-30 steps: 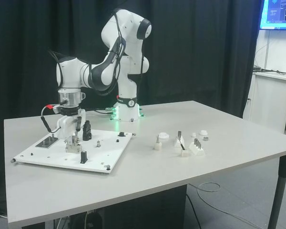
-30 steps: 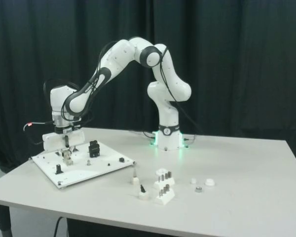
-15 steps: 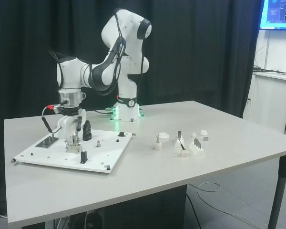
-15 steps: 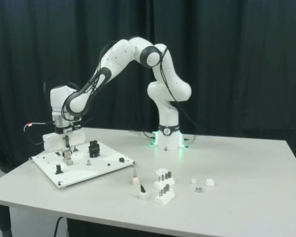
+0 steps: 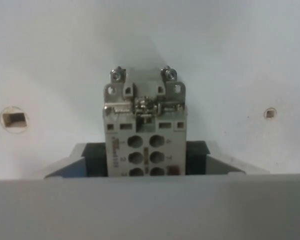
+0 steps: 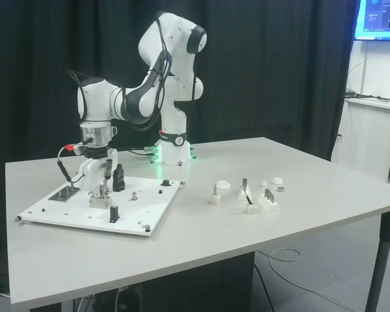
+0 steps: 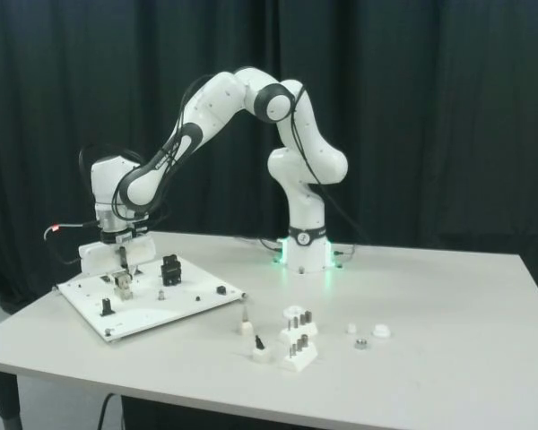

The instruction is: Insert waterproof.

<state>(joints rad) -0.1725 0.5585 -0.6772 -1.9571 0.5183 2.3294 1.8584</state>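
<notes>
The waterproof connector [image 5: 144,135] is a pale block with round pin holes and a metal clamp held by two screws. It stands upright on the white board [image 6: 149,208] at the table's left, and shows in the second room view as the connector [image 7: 123,285]. My gripper [image 5: 145,160] is down over it, and its black pads [image 5: 92,159] press the block's two sides. From the room cameras the gripper [image 6: 97,188] [image 7: 123,274] hangs straight down from the wrist onto the connector [image 6: 99,196].
On the board there are also a black block [image 6: 119,177], a short black post [image 6: 114,214] and a grey plate [image 6: 64,193]. White holders with small parts [image 6: 259,201] and small caps [image 6: 277,182] lie at mid-table right. The arm's base [image 6: 172,146] stands behind.
</notes>
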